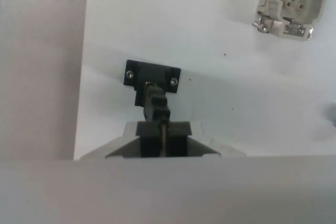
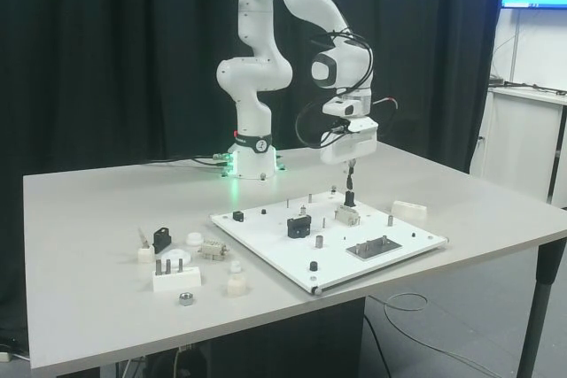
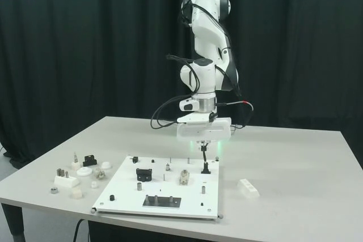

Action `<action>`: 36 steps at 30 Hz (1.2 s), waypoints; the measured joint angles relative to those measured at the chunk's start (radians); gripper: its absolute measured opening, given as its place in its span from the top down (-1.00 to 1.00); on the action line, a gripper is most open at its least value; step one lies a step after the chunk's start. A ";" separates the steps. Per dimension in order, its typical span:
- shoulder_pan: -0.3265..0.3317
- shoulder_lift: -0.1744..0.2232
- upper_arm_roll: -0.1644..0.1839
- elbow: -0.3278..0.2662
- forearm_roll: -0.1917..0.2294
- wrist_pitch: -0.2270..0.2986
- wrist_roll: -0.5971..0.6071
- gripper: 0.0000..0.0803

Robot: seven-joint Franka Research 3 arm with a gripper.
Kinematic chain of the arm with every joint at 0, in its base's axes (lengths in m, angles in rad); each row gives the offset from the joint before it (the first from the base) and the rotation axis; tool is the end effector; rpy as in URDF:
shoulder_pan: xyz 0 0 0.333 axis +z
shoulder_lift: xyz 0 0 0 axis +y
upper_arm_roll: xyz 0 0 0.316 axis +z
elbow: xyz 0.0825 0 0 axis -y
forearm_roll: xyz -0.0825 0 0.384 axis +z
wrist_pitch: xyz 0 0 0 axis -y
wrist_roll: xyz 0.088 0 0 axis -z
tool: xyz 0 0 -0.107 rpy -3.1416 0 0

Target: Insert USB.

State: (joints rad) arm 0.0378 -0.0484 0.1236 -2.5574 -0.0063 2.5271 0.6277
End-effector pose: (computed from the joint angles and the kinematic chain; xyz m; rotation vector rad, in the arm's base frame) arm 0.4448 0.0721 0.2861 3.0562 -0.7176 0.0315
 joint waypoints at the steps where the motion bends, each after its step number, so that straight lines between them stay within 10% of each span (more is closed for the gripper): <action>1: 0.000 0.000 0.000 0.000 0.001 0.000 0.000 0.94; 36: 0.003 0.003 0.018 -0.004 0.020 -0.009 0.026 0.94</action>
State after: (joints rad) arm 0.0404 -0.0455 0.1414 -2.5619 0.0138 2.5183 0.6540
